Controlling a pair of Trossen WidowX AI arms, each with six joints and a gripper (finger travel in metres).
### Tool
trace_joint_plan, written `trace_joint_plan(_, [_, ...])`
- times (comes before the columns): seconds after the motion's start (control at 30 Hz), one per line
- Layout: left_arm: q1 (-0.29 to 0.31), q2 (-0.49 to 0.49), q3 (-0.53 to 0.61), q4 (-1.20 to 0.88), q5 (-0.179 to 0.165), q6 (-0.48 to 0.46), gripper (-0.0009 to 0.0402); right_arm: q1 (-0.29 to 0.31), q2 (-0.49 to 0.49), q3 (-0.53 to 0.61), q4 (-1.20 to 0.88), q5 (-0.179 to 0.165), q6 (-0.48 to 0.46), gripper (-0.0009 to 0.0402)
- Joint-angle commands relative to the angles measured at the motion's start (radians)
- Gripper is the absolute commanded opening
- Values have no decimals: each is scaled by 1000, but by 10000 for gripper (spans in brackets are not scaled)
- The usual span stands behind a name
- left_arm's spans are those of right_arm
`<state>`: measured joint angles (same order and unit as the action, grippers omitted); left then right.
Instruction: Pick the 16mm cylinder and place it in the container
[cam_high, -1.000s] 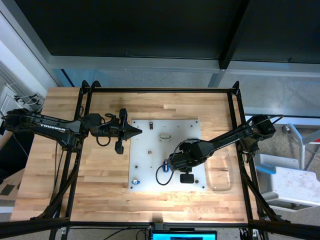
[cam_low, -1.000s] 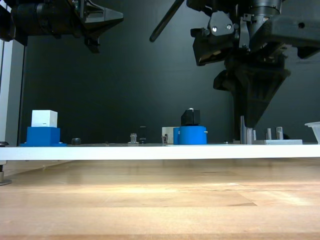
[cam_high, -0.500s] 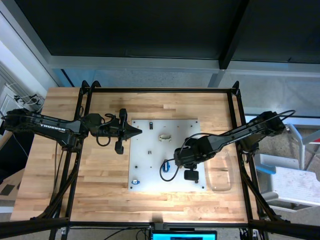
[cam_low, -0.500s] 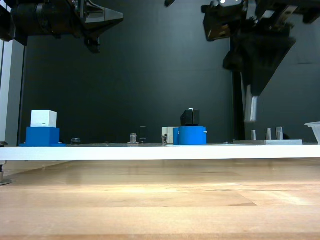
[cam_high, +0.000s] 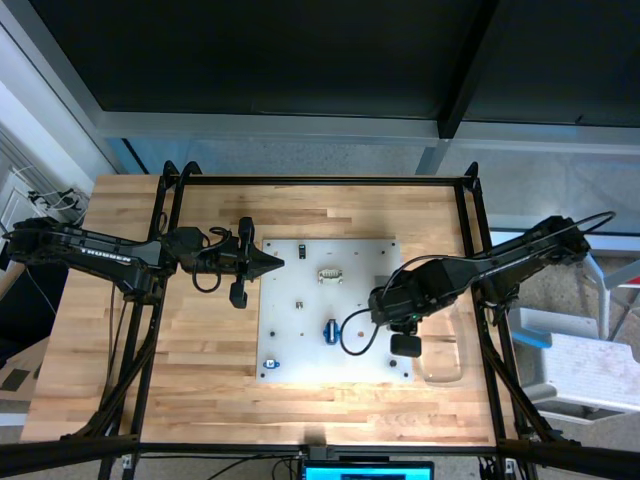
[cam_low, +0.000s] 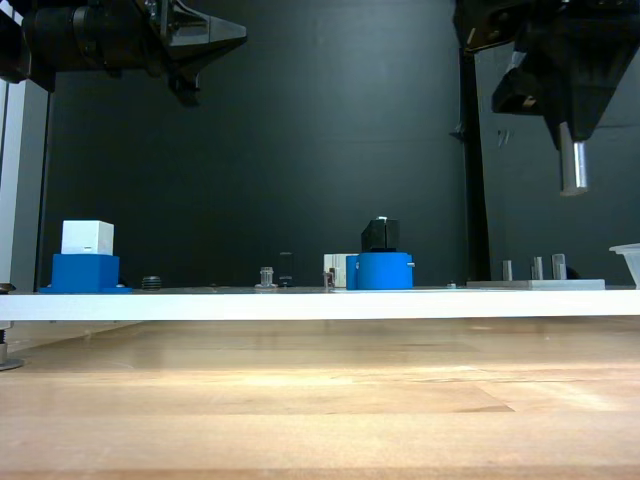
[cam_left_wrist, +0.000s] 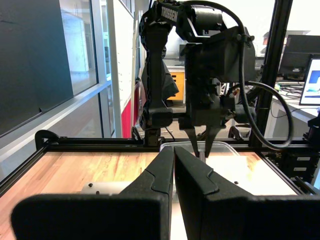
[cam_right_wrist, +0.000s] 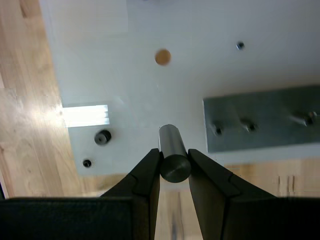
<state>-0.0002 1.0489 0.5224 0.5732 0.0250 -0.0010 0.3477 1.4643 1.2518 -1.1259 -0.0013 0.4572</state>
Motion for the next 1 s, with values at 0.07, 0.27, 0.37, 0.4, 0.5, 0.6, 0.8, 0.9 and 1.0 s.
trace_joint_plan(0.07, [0,0,0,0,0,0,0,31,-46,-43,5,0,39,27])
trace_joint_plan(0.27, [0,0,0,0,0,0,0,84,-105,-113,11,0,116,27])
trace_joint_plan(0.37, [0,0,0,0,0,0,0,108,-135,-147,13,0,162,27])
trace_joint_plan(0.4, [0,0,0,0,0,0,0,115,-145,-157,14,0,175,27])
trace_joint_plan(0.5, [0,0,0,0,0,0,0,137,-175,-190,26,-1,229,27])
trace_joint_plan(0.6, [0,0,0,0,0,0,0,161,-198,-215,28,-2,279,27])
trace_joint_plan(0.8, [0,0,0,0,0,0,0,195,-237,-251,45,-21,343,27])
trace_joint_plan(0.9, [0,0,0,0,0,0,0,206,-260,-284,52,-62,378,27])
trace_joint_plan(1.0, [0,0,0,0,0,0,0,218,-271,-312,70,-83,397,27])
